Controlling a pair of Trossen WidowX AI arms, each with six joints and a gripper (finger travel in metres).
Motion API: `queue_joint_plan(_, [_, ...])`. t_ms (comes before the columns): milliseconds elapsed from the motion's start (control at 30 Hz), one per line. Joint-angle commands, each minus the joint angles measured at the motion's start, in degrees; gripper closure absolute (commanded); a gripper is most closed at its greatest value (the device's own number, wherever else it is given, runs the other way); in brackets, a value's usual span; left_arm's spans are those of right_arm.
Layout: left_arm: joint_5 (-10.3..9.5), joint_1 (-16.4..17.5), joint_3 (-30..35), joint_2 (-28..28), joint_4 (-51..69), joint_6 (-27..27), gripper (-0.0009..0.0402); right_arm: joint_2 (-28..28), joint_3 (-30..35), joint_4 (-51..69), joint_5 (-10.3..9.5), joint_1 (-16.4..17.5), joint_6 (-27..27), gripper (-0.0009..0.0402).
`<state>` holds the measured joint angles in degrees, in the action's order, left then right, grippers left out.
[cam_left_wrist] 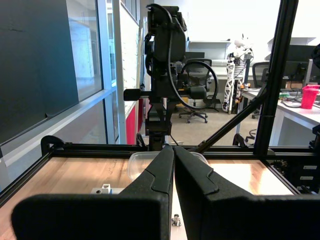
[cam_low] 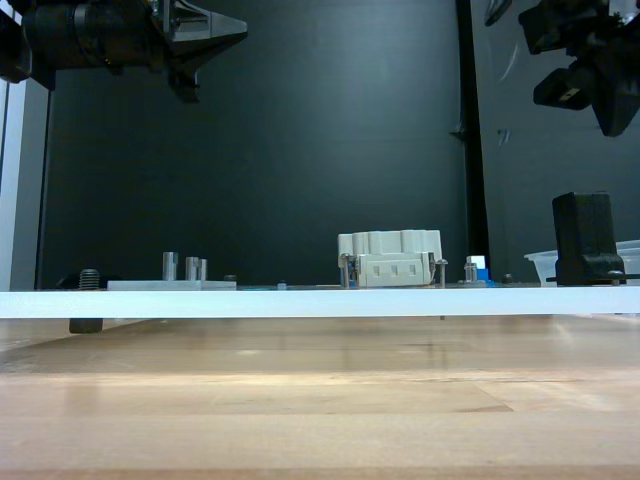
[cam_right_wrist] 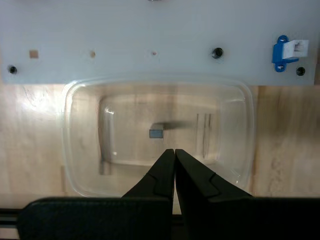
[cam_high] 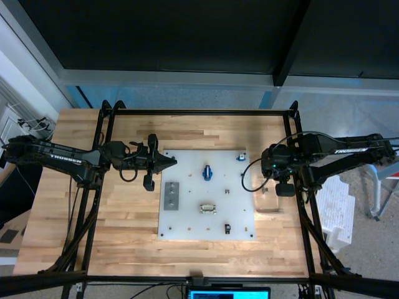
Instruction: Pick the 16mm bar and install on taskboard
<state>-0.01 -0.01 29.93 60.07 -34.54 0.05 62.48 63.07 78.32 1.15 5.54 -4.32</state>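
1. The right gripper (cam_right_wrist: 174, 152) hangs over a clear plastic tray (cam_right_wrist: 80, 95), pointing down. Its two black fingers are pressed together with nothing between them.
2. Just beyond its tips, on the tray floor and apart from them, lies the small dark grey metal 16mm bar (cam_right_wrist: 156, 133), untouched.
3. In the high view the tray sits on the pale wooden desk (cam_high: 124, 249). It is at 3 o'clock of the large white square taskboard (cam_high: 187, 218), right against its edge.
4. The left gripper (cam_left_wrist: 174, 150) hovers level above the taskboard's 10 o'clock corner, aimed toward 3 o'clock. Its fingers are likewise closed and empty, and it looks parked.
5. As I judge it, nothing is done beyond lining up over the tray.
   - Left to do: spread the fingers, descend, grasp the bar, carry it toward 9 o'clock and seat it.
   - The seat is probably the grey rectangular block with two holes (cam_high: 171, 195) at the board's 9 o'clock edge.
6. The bar is blurred: one squarish end reads clearly and the rest is a smear, so its length and lie are uncertain.
   - It does not show in the high view.
   - In the low view a black upright part (cam_low: 585, 240) hides most of the tray.
   - Which hole takes the bar cannot be told.
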Motion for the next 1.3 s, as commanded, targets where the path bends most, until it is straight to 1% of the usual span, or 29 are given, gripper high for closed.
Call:
queue_joint_plan(33, [0.0, 0.0, 0.02, 0.02, 0.0, 0.0, 0.0393, 0.7, -0.59, 0.7, 1.51, 1.42, -0.17, 0.0393])
queue_joint_plan(200, [0.0, 0.02, 0.02, 0.02, 0.0, 0.0, 0.0393, 2.47, -1.31, 1.07, 2.49, 3.19, -0.13, 0.0393])
queue_joint_plan(400, [0.0, 0.02, 0.02, 0.02, 0.0, 0.0, 0.0393, 2.93, -1.55, 1.14, 2.34, 3.34, -0.5, 0.0393])
queue_joint_plan(500, [0.0, 0.02, 0.02, 0.02, 0.0, 0.0, 0.0393, 2.95, -2.01, 1.14, 2.34, 3.37, -1.57, 0.0393])
queue_joint_plan(633, [0.0, 0.0, 0.02, 0.02, 0.0, 0.0, 0.0393, 3.89, -2.6, 1.84, 2.32, 3.37, -1.18, 0.0387])
queue_joint_plan(733, [0.0, 0.0, 0.02, 0.02, 0.0, 0.0, 0.0393, 4.63, -2.6, 1.97, 2.34, 3.41, -1.22, 0.0359])
queue_joint_plan(867, [0.0, 0.0, 0.02, 0.02, 0.0, 0.0, 0.0393, 5.51, -2.62, 1.01, 2.67, 3.5, -1.75, 0.0299])
queue_joint_plan(900, [0.0, 0.02, 0.02, 0.02, 0.0, 0.0, 0.0393, 5.7, -2.62, 0.85, 3.02, 3.52, -1.75, 0.0285])
queue_joint_plan(1000, [0.0, 0.02, 0.02, 0.02, 0.0, 0.0, 0.0393, 6.4, -2.62, 0.68, 5.16, 3.58, -1.7, 0.0244])
queue_joint_plan(1067, [0.0, 0.02, 0.02, 0.02, 0.0, 0.0, 0.0393, 6.73, -2.62, 0.52, 5.33, 3.63, -1.7, 0.0221])
queue_joint_plan(1167, [0.0, 0.02, 0.02, 0.02, 0.0, 0.0, 0.0393, 7.17, -2.67, 0.24, 5.33, 3.69, -2.08, 0.0194])
queue_joint_plan(1300, [0.0, 0.02, 0.02, 0.02, 0.0, 0.0, 0.0393, 7.39, -4.09, -1.73, 5.29, 4.09, -2.95, 0.0176])
